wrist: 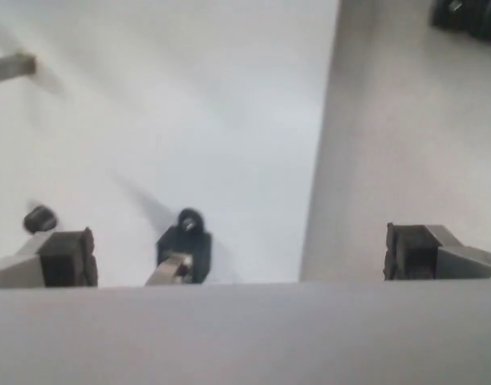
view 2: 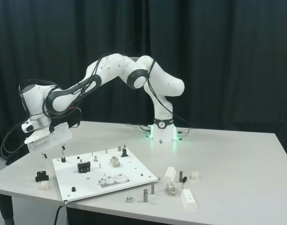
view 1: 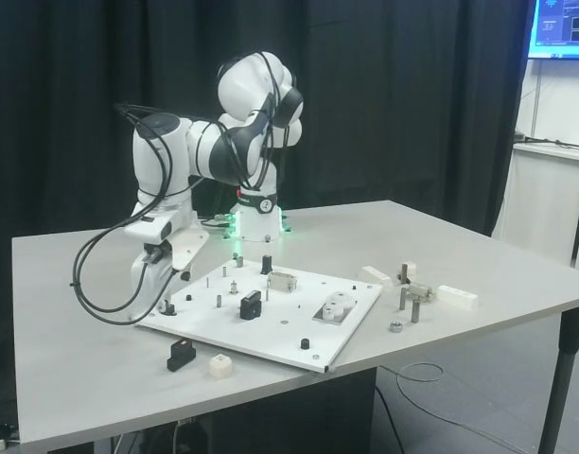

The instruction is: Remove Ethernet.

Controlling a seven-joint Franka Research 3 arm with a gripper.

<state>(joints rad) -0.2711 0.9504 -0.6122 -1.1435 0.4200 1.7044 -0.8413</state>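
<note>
One grey tabletop [view 1: 72, 284] stands before black curtains [view 2: 218, 56], and a white assembly board [view 1: 271, 326] lies on its front part. The white arm's base [view 2: 163, 131], ringed with green light, sits behind the board. From there the arm reaches out and bends down over the board's far corner, the one away from the loose parts, with black cables looping off its wrist.

The claw [wrist: 237, 257] hangs low above that corner, released: its two black fingertips [wrist: 67, 257] stand well apart with nothing between them. In the wrist view the board's edge runs between the fingertips, with bare tabletop on one side. A small black fitting with a round top [wrist: 184, 249] rises from the board between the fingertips, nearer one of them, and a small black knob [wrist: 39, 218] sits close to that same fingertip.

On the board are several thin upright pegs, a black block [view 1: 249, 305], a metal connector housing [view 1: 283, 282] near the middle, and white gears [view 1: 337, 305]. Which of these is the Ethernet piece I cannot tell.

Off the board lie a black clip [view 1: 181, 355] and a white cube [view 1: 219, 365] at the near corner, and white blocks [view 1: 457, 296] with metal posts [view 1: 403, 298] on the other side.
</note>
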